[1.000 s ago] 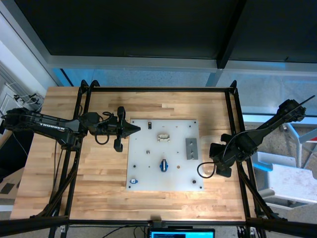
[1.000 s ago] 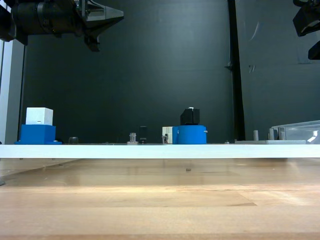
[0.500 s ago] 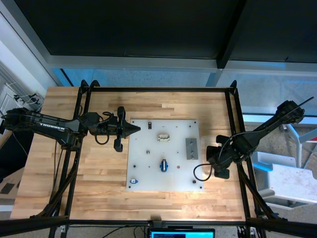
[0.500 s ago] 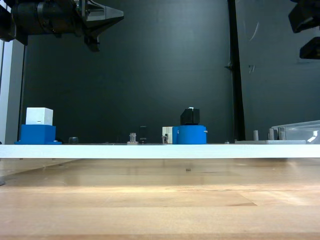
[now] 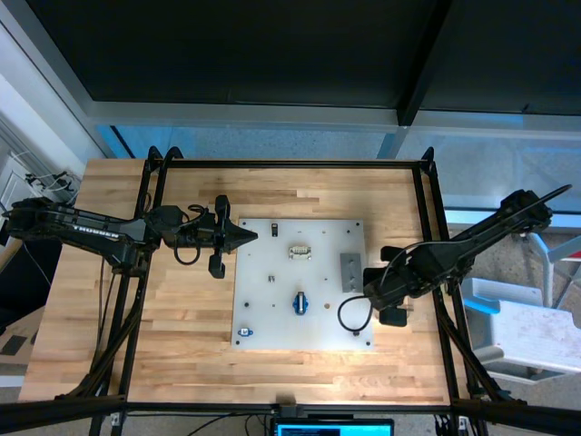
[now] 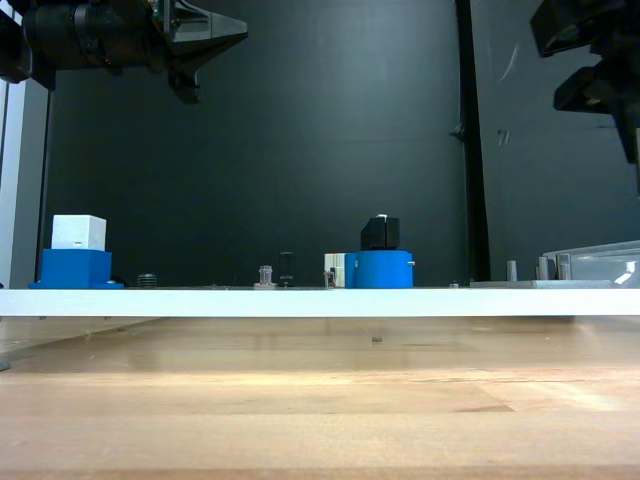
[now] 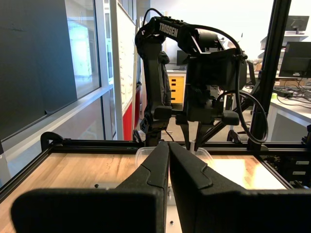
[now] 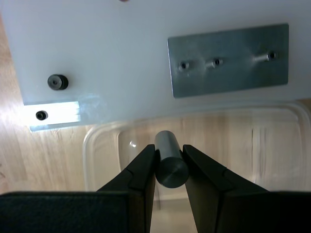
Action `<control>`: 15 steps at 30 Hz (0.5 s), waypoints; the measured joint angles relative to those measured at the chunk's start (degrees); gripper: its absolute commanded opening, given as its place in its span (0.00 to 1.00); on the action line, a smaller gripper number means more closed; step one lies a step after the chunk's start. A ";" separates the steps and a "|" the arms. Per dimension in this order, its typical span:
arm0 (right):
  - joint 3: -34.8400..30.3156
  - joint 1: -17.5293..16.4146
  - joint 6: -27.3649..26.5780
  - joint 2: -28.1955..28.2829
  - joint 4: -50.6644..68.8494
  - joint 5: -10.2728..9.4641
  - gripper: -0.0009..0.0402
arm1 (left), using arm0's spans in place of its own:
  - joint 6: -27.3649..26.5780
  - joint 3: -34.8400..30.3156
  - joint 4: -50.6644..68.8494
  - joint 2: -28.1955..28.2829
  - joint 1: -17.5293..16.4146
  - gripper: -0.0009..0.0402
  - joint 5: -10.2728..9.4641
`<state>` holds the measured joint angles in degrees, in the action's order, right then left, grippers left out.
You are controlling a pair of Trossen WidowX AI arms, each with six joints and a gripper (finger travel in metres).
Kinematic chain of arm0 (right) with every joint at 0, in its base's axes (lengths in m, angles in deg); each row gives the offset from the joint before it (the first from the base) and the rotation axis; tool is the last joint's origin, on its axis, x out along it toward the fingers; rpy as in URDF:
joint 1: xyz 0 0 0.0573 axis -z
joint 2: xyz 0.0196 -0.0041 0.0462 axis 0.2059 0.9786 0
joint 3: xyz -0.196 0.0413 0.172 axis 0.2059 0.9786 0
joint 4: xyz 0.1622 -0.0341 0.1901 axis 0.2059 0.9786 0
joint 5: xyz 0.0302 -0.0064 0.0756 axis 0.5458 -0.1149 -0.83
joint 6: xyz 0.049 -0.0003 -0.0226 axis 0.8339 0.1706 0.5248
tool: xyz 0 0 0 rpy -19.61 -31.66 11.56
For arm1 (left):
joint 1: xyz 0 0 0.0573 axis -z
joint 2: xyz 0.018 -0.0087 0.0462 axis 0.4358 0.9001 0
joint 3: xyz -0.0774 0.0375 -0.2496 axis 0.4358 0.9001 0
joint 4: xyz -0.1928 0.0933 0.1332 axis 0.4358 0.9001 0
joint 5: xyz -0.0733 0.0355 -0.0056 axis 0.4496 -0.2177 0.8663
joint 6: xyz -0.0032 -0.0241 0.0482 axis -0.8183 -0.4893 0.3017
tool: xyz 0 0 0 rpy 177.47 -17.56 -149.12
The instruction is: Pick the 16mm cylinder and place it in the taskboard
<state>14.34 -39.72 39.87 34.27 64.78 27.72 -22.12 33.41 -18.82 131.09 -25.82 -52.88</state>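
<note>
Grey metal, the 16mm cylinder is pinched between the fingers of the right gripper, held high over the clear plastic tray at the right edge of the taskboard, near the grey metal block. The left gripper hangs with fingers pressed together above the board's left edge. The hold looks close to the fingertips, so the peg could tilt or slip in transit and then jam at its hole
</note>
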 measured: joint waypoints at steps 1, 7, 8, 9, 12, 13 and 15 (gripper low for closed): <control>-0.44 0.17 -0.50 0.61 -0.11 0.00 0.06 | 0.00 0.02 -0.02 -0.02 0.00 0.02 0.00; -2.49 1.60 -2.71 3.56 -1.25 -0.04 0.06 | 0.00 0.00 -0.02 -0.02 0.00 0.02 0.00; -2.80 1.90 -3.04 4.04 -1.36 -0.09 0.06 | 0.00 0.00 -0.02 -0.02 0.00 0.02 0.02; -3.13 2.12 -3.43 4.59 -1.46 -0.22 0.06 | 0.00 0.00 0.00 -0.02 0.00 0.02 0.00; -4.07 2.73 -3.69 5.99 -2.45 -0.31 0.06 | 0.00 0.02 0.00 -0.02 0.00 0.02 0.02; -4.35 2.95 -3.89 6.47 -2.71 -0.35 0.07 | 0.00 0.00 -0.02 -0.02 0.00 0.02 0.02; -4.92 3.32 -4.22 7.41 -3.08 -0.48 0.07 | 0.00 0.00 -0.02 -0.02 0.00 0.02 0.00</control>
<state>9.42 -36.40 35.65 41.68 61.70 27.24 -22.12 33.41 -18.84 131.06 -25.82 -52.88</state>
